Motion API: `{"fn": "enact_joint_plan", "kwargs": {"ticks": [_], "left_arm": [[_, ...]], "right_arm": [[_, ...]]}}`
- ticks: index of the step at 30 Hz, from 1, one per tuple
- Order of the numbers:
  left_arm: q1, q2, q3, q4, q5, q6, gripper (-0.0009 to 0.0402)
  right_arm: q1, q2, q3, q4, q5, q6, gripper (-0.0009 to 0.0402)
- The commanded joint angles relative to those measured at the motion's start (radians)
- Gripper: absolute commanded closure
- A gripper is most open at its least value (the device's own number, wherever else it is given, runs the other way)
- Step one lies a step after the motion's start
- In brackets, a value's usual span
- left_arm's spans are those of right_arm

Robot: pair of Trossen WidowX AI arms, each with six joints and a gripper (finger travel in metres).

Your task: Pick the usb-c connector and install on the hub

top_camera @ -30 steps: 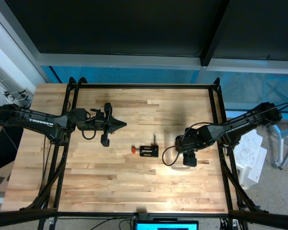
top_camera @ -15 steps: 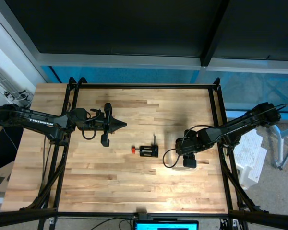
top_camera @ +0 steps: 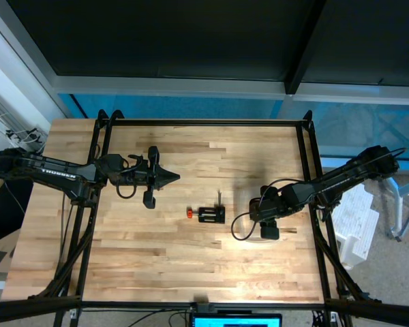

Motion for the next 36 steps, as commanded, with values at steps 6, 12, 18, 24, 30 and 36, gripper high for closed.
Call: {"fn": "enact_joint_plan", "kwargs": {"ticks": [6, 12, 18, 24, 30, 36], "left_arm": [[0.000, 0.000, 0.000, 0.000, 0.000, 0.000, 0.0393], [0.000, 0.000, 0.000, 0.000, 0.000, 0.000, 0.0393], [0.000, 0.000, 0.000, 0.000, 0.000, 0.000, 0.0393], [0.000, 0.000, 0.000, 0.000, 0.000, 0.000, 0.0393], [0.000, 0.000, 0.000, 0.000, 0.000, 0.000, 0.0393], [0.000, 0.000, 0.000, 0.000, 0.000, 0.000, 0.0393]], "right_arm": [[0.000, 0.001, 0.000, 0.001, 0.001, 0.000, 0.0262], [0.000, 0.001, 0.000, 0.000, 0.002, -0.001, 0.0290], [0.000, 0.001, 0.000, 0.000, 0.027, -0.002, 0.0317], [0.000, 0.001, 0.000, 0.000, 0.026, -0.008, 0.0343], [0.000, 0.001, 0.000, 0.000, 0.026, -0.009, 0.0368], [0.000, 0.001, 0.000, 0.000, 0.027, -0.009, 0.0394]]}}
